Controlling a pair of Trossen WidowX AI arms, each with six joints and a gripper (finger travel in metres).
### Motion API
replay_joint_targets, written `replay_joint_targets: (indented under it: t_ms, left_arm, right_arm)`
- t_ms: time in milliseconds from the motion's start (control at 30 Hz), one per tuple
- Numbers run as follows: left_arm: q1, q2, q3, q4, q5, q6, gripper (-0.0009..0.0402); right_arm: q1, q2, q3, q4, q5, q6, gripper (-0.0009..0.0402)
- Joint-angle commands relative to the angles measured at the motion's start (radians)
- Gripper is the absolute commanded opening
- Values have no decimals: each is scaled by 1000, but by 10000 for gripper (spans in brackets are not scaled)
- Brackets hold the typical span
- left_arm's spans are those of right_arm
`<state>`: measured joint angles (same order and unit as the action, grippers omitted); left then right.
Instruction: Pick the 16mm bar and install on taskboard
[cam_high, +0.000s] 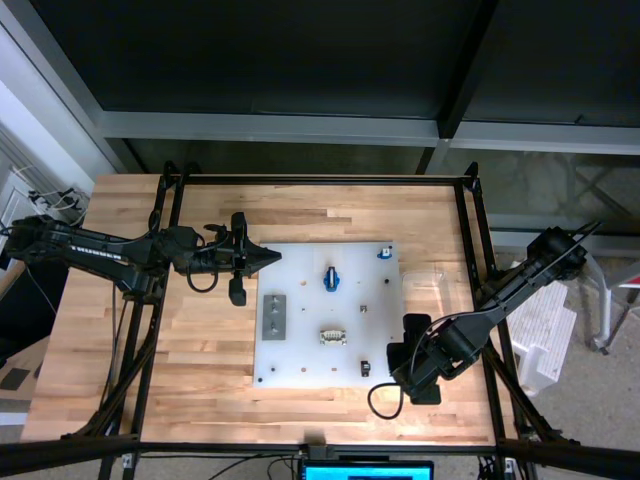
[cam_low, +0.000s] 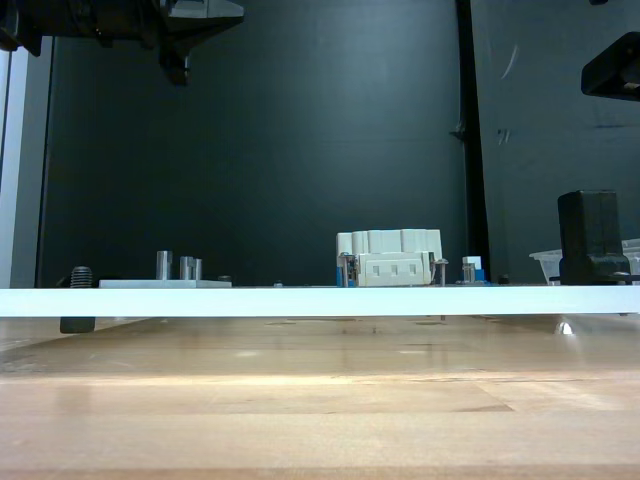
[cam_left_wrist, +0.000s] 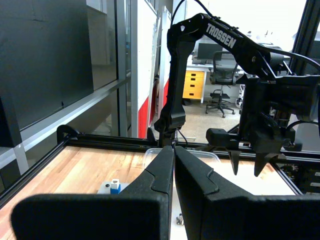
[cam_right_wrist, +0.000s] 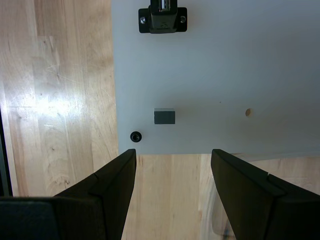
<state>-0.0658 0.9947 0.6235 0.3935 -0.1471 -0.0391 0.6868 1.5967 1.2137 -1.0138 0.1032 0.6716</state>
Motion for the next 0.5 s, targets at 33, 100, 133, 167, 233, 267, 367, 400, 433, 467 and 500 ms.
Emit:
replay_joint_targets:
  t_ms: [33,100,133,167,233,267,367,400,433,467,500]
  left_arm:
    - [0,0,0,0,0,0,1]
    - [0,0,0,0,0,0,1]
    - [0,0,0,0,0,0,1]
    - [0,0,0,0,0,0,1]
    - [0,0,0,0,0,0,1]
    - [0,0,0,0,0,0,1]
    - [0,0,0,0,0,0,1]
    - [0,0,0,0,0,0,1]
    - [0,0,0,0,0,0,1]
    - [0,0,0,0,0,0,1]
    - [0,0,0,0,0,0,1]
  right_arm:
    - [0,0,1,2,0,1,208]
    - [0,0,1,2,1,0,208]
    - [0,0,1,2,1,-1,208]
    - [0,-2,1,2,1,-2,208]
    - [0,-5,1,2,1,-2,208]
    - [0,-8,1,2,1,-3,208]
    - [-1,-21,1,4,2,-3,208]
    - [-2,-27,0,5,4,-3,208]
    - [-2,-33,0,4,13,-4,208]
    - [-5,-40,-1,5,21,-8,208]
    - [-13,-48,-3,5,31,-12,208]
